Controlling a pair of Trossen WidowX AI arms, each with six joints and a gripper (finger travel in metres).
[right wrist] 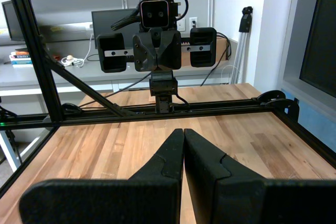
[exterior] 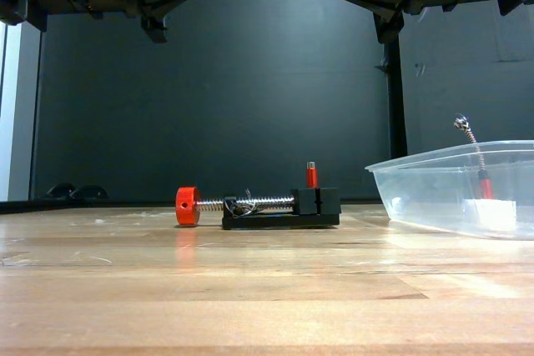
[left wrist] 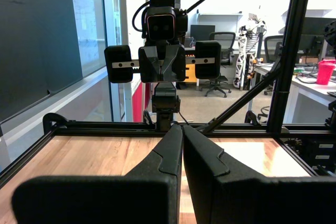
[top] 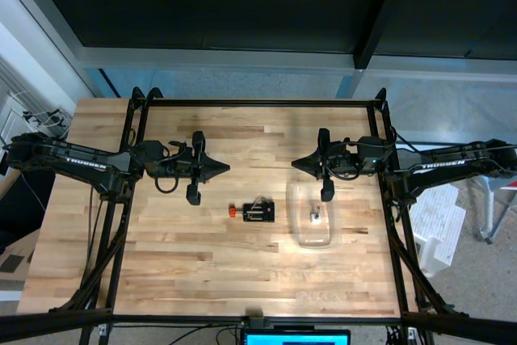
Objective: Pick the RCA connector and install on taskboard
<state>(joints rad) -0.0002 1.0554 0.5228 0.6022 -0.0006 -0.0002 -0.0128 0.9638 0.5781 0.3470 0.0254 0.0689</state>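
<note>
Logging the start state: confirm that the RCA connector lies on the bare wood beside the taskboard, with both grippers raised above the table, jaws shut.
Not right. The high view shows the RCA connector inside the clear plastic tray, apart from the taskboard. The rest holds: left gripper and right gripper hang raised above the table, jaws shut.

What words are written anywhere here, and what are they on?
"TROSSEN": left arm; its left gripper is shut, raised over the table.
"TROSSEN": right arm; its right gripper is shut, raised over the table.
No text is readable on the taskboard or the clear tray.
</note>
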